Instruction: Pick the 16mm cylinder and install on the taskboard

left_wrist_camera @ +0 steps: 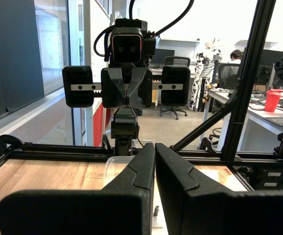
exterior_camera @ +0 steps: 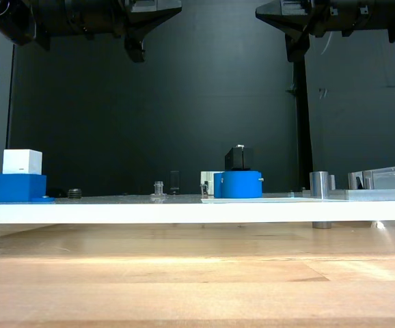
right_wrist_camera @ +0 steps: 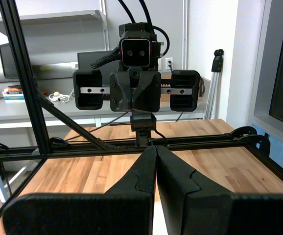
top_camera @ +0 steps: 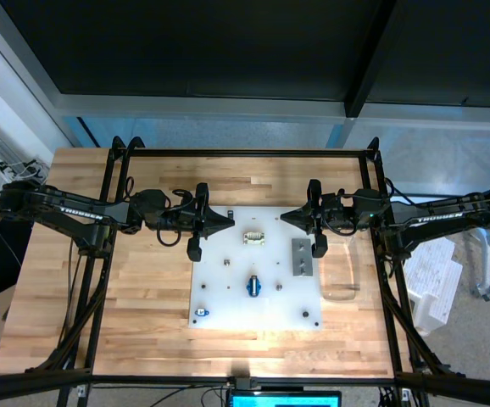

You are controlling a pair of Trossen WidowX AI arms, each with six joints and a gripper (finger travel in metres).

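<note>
The taskboard [top_camera: 228,292] is a white square plate in the middle of the table, seen edge-on in the low view as the taskboard [exterior_camera: 115,208]. The 16mm cylinder [top_camera: 279,287], a short silver-grey peg, stands upright on it just right of the blue fitting [top_camera: 253,286]; the low view shows the cylinder [exterior_camera: 320,184] too. My left gripper [top_camera: 228,220] hovers over the board's far left edge, shut and empty. My right gripper [top_camera: 286,217] faces it over the far right, also shut and empty. Both are high above the cylinder. The wrist views show the left gripper [left_wrist_camera: 154,161] and the right gripper [right_wrist_camera: 156,156] with fingers together.
A grey metal block [top_camera: 302,255] lies on the board's right side and a beige connector [top_camera: 253,237] near its far edge. A blue base with a white cube [exterior_camera: 21,179] sits at the near left corner. A clear plastic tray [top_camera: 340,271] lies right of the board. A black frame [top_camera: 245,153] surrounds the table.
</note>
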